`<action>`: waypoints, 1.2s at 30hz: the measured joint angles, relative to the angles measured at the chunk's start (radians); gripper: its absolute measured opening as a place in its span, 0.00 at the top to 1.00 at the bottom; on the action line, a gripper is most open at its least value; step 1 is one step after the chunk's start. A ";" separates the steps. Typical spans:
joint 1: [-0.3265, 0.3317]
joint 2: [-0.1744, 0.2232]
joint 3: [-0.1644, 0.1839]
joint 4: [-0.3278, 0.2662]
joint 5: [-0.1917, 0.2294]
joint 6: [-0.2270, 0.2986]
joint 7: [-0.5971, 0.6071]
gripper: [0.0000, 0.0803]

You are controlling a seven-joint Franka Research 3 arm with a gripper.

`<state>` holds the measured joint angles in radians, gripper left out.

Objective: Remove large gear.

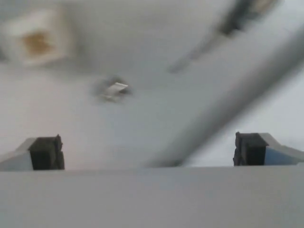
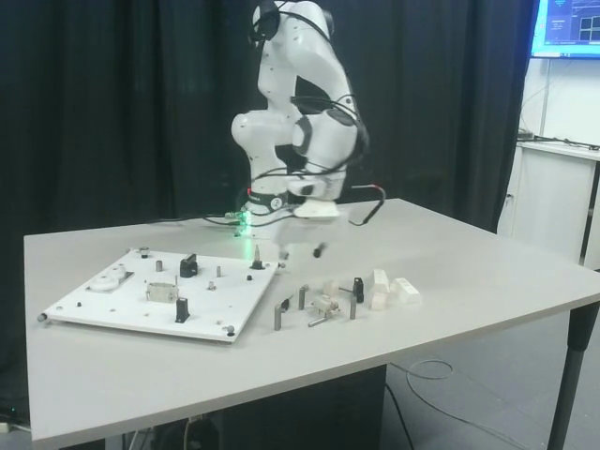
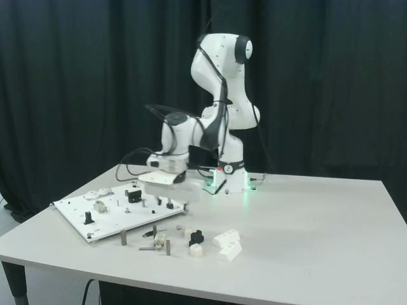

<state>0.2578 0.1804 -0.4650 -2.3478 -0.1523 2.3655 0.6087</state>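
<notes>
First room view: large gear sits on the white board, at nine o'clock from the spread, empty pincer; removal not begun.

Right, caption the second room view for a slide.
White Franka arm holds its open gripper above the white assembly board; loose parts lie beside it.

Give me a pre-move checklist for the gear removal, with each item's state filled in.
1. Fingers spread apart: ok, nothing sits between them.
2. Gripper above the large gear: not ok, it hangs off the white board's edge nearest the loose parts.
3. Gear seated on the board: ok, at its far corner from the gripper.
4. Gear in wrist view: cannot tell.
5. Path over the board: not ok, black posts stand between.
</notes>
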 joint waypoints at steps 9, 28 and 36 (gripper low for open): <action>-0.079 -0.018 -0.079 0.000 -0.033 -0.010 -0.009 0.00; -0.167 -0.057 -0.349 0.009 -0.052 0.054 -0.061 0.00; -0.209 -0.057 -0.434 0.012 0.004 0.139 -0.083 0.00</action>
<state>0.0489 0.1237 -0.8992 -2.3354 -0.1485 2.5048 0.5261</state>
